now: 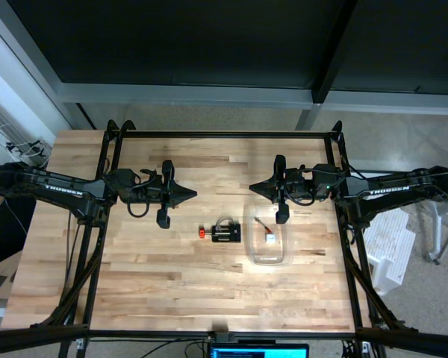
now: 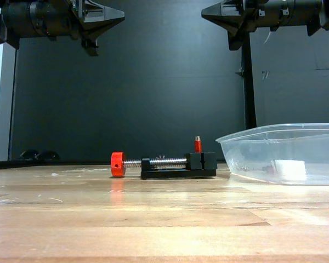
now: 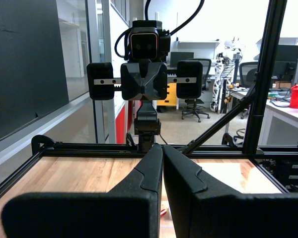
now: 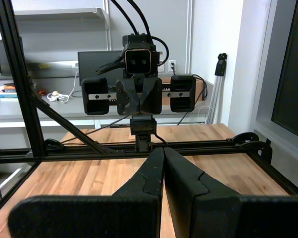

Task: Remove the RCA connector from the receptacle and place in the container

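Seemingly done: plug lies in the clear tub well below the right claw, out of the black fixture just beside it. Right claw and left claw hang high, fingers pressed together, holding nothing. No step evidently left.

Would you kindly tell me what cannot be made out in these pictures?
The RCA connector: too small in the high view; the container wall blurs it in the low view.
Socket of the receptacle: too small in the high view.
The table below the raised, shut left gripper and right gripper: hidden by their fingers in wrist views.
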